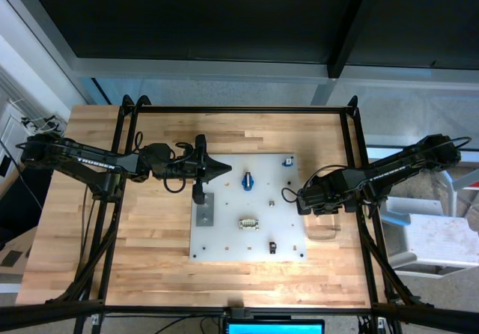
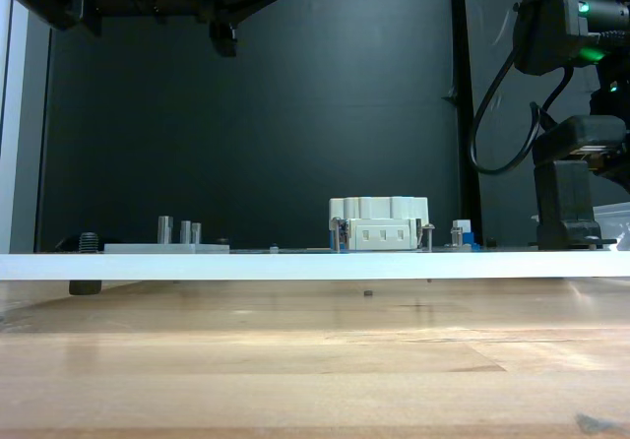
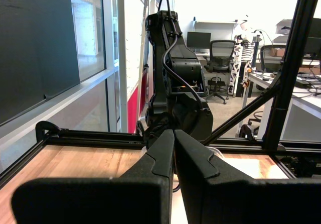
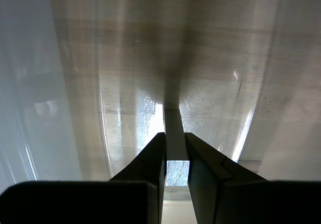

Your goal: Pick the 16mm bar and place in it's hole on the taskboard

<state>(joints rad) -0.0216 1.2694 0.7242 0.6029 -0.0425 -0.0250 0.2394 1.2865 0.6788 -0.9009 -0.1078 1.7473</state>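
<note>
The 16mm bar (image 4: pixel 173 128), a short grey metal rod, sits between the fingertips of my right gripper (image 4: pixel 174 138), which is shut on it inside a clear plastic tray (image 4: pixel 125 83). Whether the bar still rests on the tray floor I cannot tell. From the high view the right gripper (image 1: pixel 305 202) points down just off the right edge of the white taskboard (image 1: pixel 247 237). My left gripper (image 1: pixel 218 171) hovers high over the board's left part, level and pointing right; its fingers (image 3: pixel 165 153) are shut on nothing. A grey block (image 1: pixel 203 213) holds upright pegs (image 2: pixel 165 230).
On the board stand a blue knob (image 1: pixel 248 180), a beige connector (image 2: pixel 379 222) and small fittings. The clear tray (image 1: pixel 323 228) lies beside the board's right edge. Black frame rails (image 1: pixel 120 169) run along both sides of the wooden table.
</note>
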